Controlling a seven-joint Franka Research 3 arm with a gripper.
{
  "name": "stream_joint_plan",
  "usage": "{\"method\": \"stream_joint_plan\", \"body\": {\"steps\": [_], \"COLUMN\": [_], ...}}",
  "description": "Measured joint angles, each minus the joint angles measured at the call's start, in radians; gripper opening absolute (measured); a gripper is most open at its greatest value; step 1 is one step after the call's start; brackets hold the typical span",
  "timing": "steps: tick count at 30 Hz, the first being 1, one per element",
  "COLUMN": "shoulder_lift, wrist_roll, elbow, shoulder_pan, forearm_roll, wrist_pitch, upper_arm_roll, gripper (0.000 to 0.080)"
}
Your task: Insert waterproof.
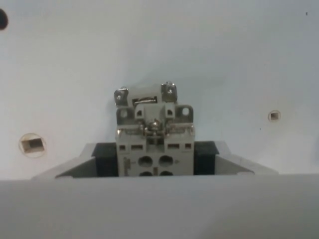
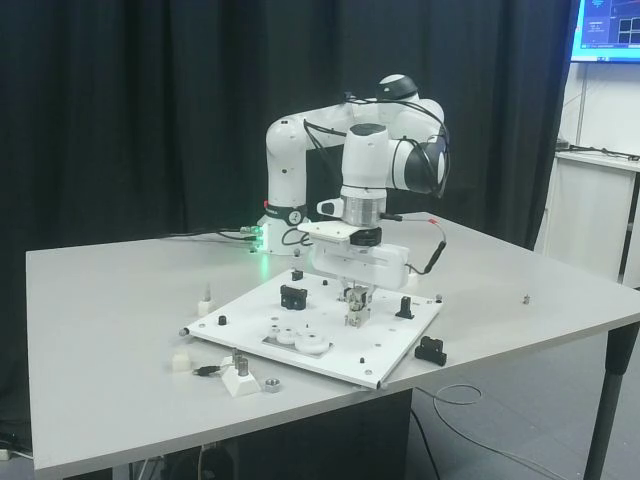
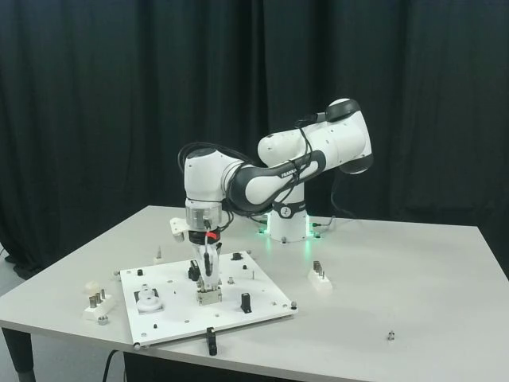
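Black curtains hang in folds behind a smooth grey tabletop (image 2: 100,300), on which a flat white square board (image 2: 400,335) lies. Over this board the white arm (image 3: 262,179) bends down, and its fingers (image 2: 355,300) clench a grey waterproof connector (image 1: 154,137), a blocky plastic piece with metal clips and screws on its upper end and 4 round sockets in the face nearest the wrist camera. Between the fingers the connector stands upright, its lower end at or just above the board; whether it touches the board cannot be told. In the wrist view the black pads (image 1: 105,158) press on both flanks of the connector.

Beside the fingers on the board sit a squat black block (image 2: 293,297) and a small black upright bracket (image 2: 404,306). Near them, toward the board's edge, lie 2 white round gear-like discs (image 2: 312,344). Beyond the board, well apart from the fingers, a black clip (image 2: 431,349) rests on the tabletop, and a white block with metal pegs (image 2: 238,378) stands near the board's corner. At the arm's base a green light (image 2: 257,240) glows.
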Motion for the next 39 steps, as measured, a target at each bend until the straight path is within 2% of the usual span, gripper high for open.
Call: {"method": "stream_joint_plan", "body": {"steps": [8, 29, 39], "shoulder_lift": [0.0, 0.001, 0.002], "wrist_roll": [-0.049, -0.014, -0.01], "elbow": [0.001, 0.011, 0.02], "shoulder_pan": [-0.003, -0.007, -0.008], "forearm_roll": [0.002, 0.004, -0.017], "wrist_pitch": [0.001, -0.001, -0.002], "upper_arm_roll": [0.0, 0.002, 0.002], "gripper": [0.031, 0.031, 0.031]}}
